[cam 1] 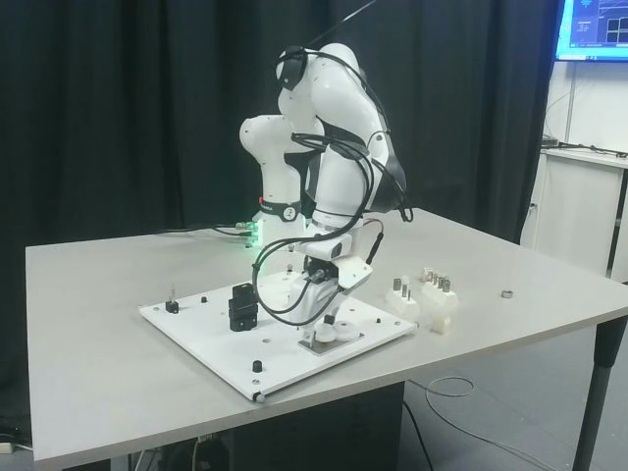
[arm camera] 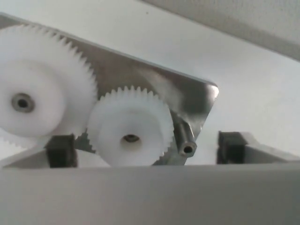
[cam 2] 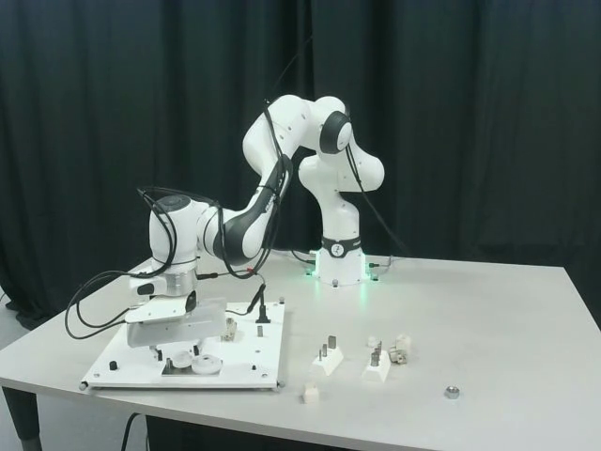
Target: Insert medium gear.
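In the wrist view the white medium gear (arm camera: 130,129) sits on a peg of the grey metal plate (arm camera: 187,96), its teeth meshing with the large white gear (arm camera: 33,89) beside it. A bare metal peg (arm camera: 186,139) stands on its other side. My gripper (arm camera: 145,150) hangs open just above the plate. Its black pads (arm camera: 61,151) stand wide on either side of the medium gear and touch nothing. From the room, the gripper (cam 1: 329,299) (cam 2: 178,346) is low over the gears (cam 1: 339,331) (cam 2: 202,363) near the white board's front edge.
The white board (cam 1: 196,334) carries a black block (cam 1: 240,306) and small pegs. White fixtures with metal pins (cam 1: 432,294) (cam 2: 376,362) stand on the grey table beside the board. A small ring (cam 1: 507,292) (cam 2: 451,392) lies farther out.
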Motion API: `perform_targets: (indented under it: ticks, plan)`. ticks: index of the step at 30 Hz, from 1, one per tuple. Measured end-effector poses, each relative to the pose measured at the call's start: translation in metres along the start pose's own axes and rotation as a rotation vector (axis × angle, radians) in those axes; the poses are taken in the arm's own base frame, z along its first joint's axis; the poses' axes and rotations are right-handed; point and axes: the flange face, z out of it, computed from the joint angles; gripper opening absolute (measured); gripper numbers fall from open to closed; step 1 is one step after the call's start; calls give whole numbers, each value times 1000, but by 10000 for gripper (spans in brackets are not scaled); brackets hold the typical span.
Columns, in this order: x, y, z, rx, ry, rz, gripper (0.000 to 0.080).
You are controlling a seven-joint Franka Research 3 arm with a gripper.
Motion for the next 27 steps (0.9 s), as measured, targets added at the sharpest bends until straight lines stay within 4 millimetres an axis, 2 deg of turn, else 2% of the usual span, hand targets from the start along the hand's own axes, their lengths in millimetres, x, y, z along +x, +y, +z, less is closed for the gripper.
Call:
perform_targets:
  ticks: [1, 10, 11, 27]
  plan:
    - [0, 0, 0, 0, 0, 0, 677]
    - [-1, -5, -2, 10, -9, -10, 677]
    - [-1, -6, -2, 11, -11, -12, 302]
    - [-1, -6, -2, 12, -11, -49, 283]
